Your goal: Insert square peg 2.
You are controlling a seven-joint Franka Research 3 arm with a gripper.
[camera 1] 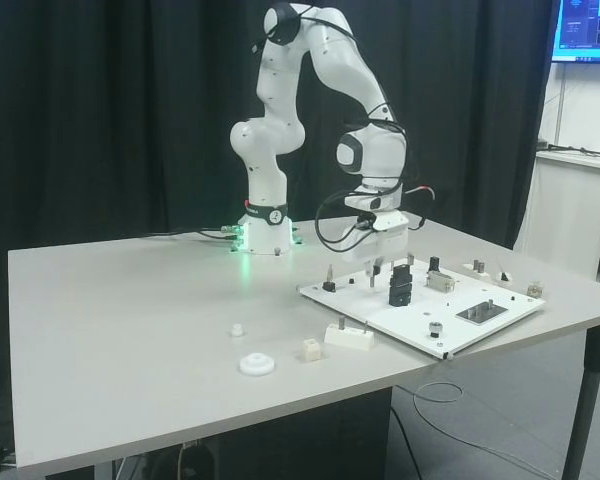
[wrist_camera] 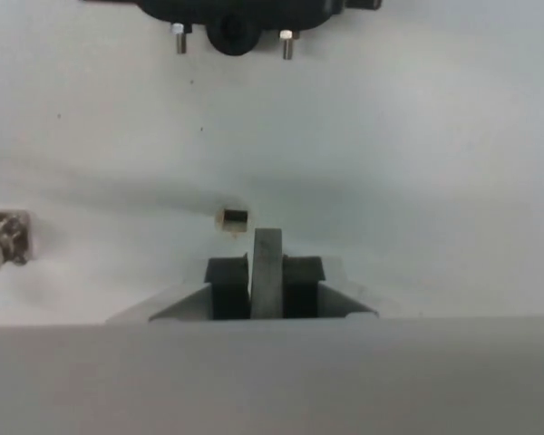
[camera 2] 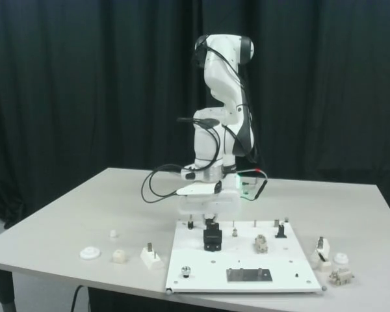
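In the wrist view my gripper (wrist_camera: pixel 265 268) is shut on a grey square peg (wrist_camera: pixel 267 243), held upright between the two black fingers (wrist_camera: pixel 227 283). The peg's tip hangs just beside a small square hole (wrist_camera: pixel 234 217) in the white board (wrist_camera: pixel 390 181), not in it. From the first room view the gripper (camera 1: pixel 378 268) hovers low over the white board (camera 1: pixel 420 322), close to a black fixture (camera 1: pixel 400 285). The second room view shows the gripper (camera 2: pixel 211 218) above the board's (camera 2: pixel 240 260) far left part, right behind the black fixture (camera 2: pixel 212 237).
A black fixture with two metal studs (wrist_camera: pixel 245 18) and a metal connector (wrist_camera: pixel 0 240) stand near the hole. A grey metal plate (camera 1: pixel 480 312) lies on the board. Off the board on the table lie a white gear (camera 1: pixel 256 365), a small white block (camera 1: pixel 310 349) and a white holder (camera 1: pixel 348 337).
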